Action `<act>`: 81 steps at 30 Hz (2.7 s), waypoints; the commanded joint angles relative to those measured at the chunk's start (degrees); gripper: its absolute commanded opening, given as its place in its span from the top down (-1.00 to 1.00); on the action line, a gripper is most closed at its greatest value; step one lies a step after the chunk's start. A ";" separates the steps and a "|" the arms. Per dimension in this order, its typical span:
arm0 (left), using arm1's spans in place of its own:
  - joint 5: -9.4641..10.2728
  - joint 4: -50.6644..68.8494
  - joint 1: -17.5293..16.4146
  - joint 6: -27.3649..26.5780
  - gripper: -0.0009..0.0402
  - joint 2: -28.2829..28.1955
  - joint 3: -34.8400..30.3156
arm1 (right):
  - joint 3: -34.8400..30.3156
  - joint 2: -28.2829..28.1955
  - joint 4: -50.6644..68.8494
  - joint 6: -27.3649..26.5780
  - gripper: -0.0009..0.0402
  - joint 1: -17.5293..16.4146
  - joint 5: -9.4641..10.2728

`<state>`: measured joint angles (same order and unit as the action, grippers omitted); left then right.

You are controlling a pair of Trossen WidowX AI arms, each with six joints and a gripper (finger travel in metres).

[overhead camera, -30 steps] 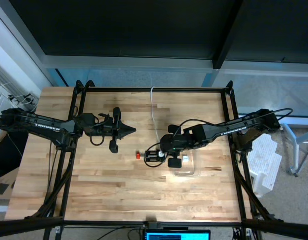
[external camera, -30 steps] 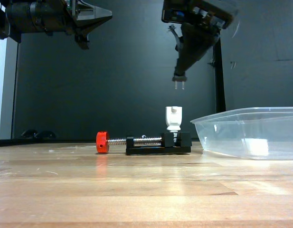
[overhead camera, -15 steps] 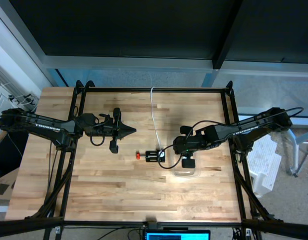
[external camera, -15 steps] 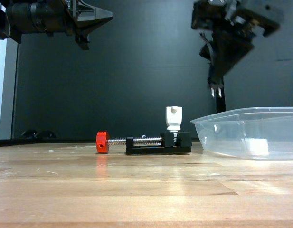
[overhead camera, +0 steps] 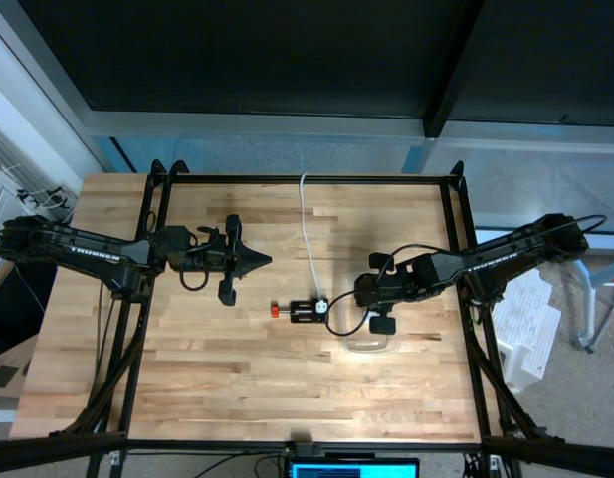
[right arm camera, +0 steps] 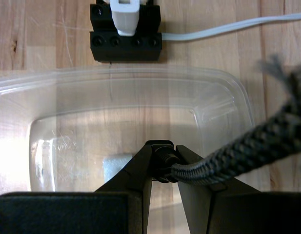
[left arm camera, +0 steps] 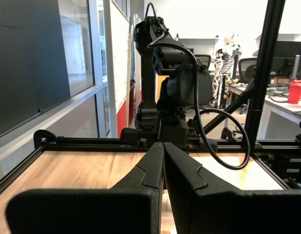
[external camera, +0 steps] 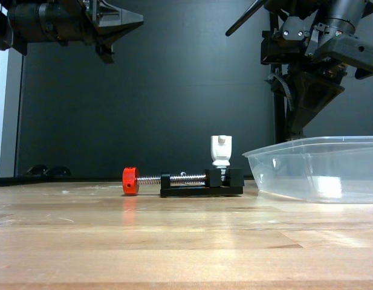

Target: Remove the power plug from the receptacle and place in the container

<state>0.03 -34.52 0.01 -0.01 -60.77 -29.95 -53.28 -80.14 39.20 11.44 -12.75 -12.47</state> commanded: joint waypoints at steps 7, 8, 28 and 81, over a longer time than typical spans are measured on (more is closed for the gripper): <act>0.00 -0.02 0.00 0.00 0.96 -0.09 0.00 | -0.26 -0.07 -0.04 0.09 0.29 -0.04 -0.02; 0.00 -0.02 -0.02 0.00 0.96 -0.09 0.00 | -0.26 0.02 -0.04 0.11 0.25 -0.04 -0.02; 0.00 -0.02 0.00 0.00 0.96 -0.09 0.00 | -2.73 3.45 3.72 0.11 -0.09 -0.28 0.24; 0.00 -0.02 -0.02 0.00 0.96 -0.09 0.00 | 22.75 33.68 -54.99 -9.29 0.96 10.05 8.11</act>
<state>0.05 -34.54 0.01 -0.01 -60.86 -29.95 -31.14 -46.57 -14.85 2.07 -2.87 -4.45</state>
